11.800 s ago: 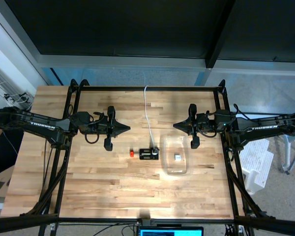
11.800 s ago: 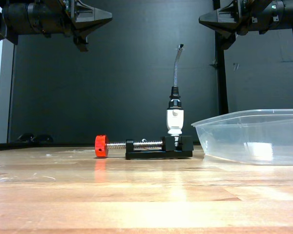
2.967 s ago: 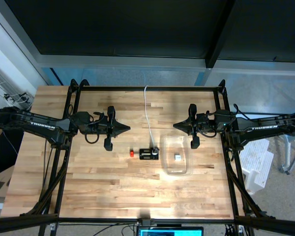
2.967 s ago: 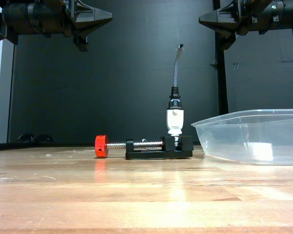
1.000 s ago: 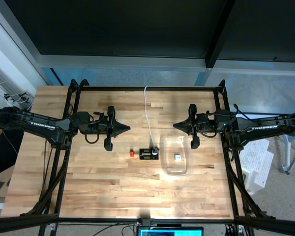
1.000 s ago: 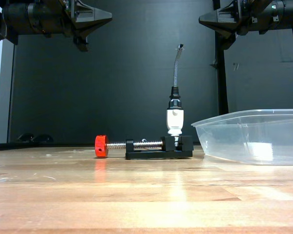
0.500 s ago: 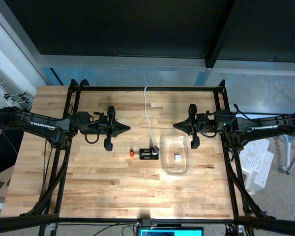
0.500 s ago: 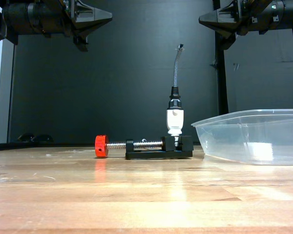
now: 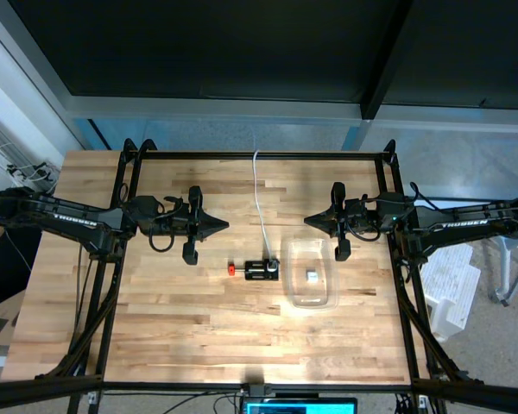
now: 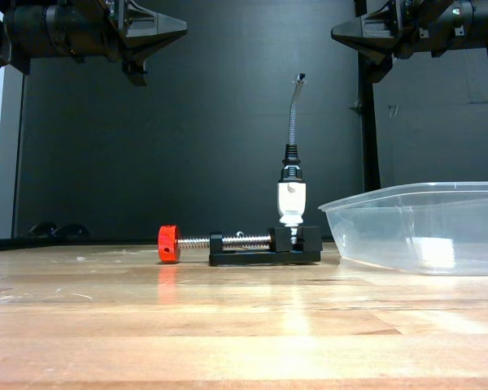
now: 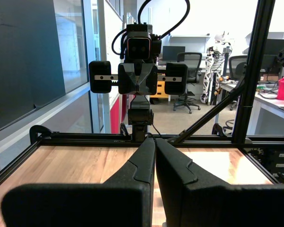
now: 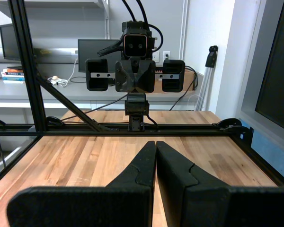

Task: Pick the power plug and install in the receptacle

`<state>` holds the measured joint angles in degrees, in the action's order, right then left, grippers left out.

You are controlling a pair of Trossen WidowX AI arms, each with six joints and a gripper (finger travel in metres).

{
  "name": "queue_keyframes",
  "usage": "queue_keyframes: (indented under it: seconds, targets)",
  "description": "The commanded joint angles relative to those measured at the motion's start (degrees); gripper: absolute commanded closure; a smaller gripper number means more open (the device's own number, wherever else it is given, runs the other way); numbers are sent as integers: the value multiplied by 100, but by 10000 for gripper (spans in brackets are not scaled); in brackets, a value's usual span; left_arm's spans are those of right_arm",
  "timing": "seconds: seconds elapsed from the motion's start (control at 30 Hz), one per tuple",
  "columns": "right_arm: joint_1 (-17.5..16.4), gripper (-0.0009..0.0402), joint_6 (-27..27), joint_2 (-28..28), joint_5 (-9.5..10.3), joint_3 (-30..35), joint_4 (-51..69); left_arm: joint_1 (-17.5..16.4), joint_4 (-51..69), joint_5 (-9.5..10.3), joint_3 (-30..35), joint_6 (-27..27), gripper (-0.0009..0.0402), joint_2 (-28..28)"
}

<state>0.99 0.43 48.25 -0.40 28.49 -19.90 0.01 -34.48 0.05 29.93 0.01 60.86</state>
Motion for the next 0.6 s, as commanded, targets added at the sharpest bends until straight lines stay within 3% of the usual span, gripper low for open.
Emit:
queue_keyframes:
  seconds: [0.03,0.6]
  targets:
    - [0,393,0,2,0,2,0,-2,-2,-2,2,0,393,0]
    - [0,393,0,2,0,2,0,0,-2,-2,2,0,393,0]
